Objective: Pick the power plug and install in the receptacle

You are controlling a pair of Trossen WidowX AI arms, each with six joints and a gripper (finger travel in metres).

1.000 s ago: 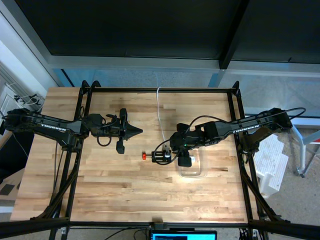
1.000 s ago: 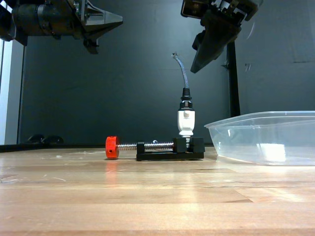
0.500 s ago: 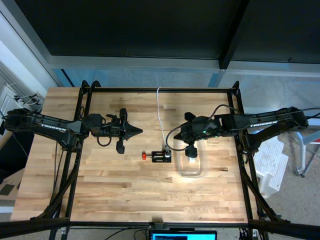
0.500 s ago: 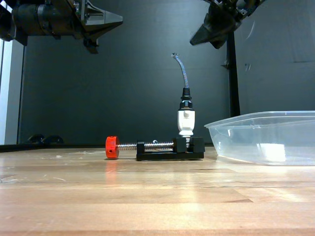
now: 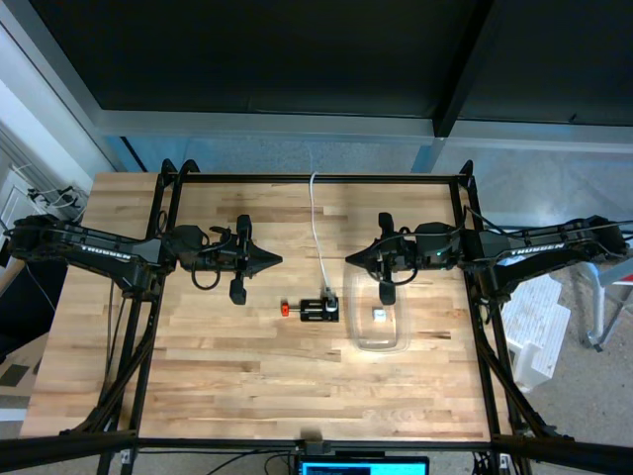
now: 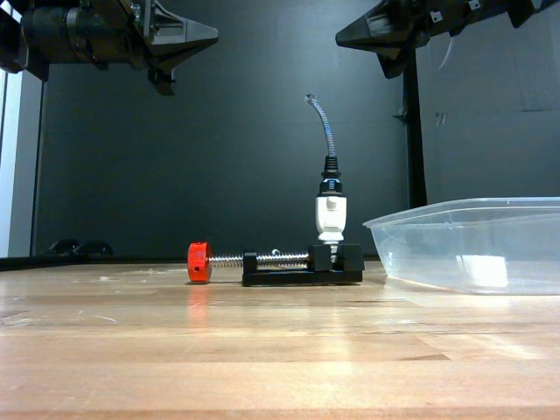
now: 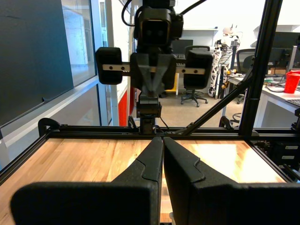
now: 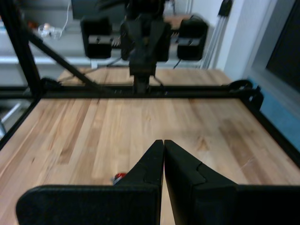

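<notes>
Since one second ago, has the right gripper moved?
Yes. The right gripper lifted away from the vise toward the far edge; left gripper stays parked at left.

White lettering along the left arm [image 5: 91, 252] read "TROSSEN"; the right arm [image 5: 521, 253] bore the same word, fainter.

Even overhead light brightens the table [image 5: 247, 366], with glare on the tray [image 6: 455, 214], while in the low view the left gripper [image 6: 213, 37] and right gripper [image 6: 341, 39] hang overhead as dark silhouettes.
</notes>
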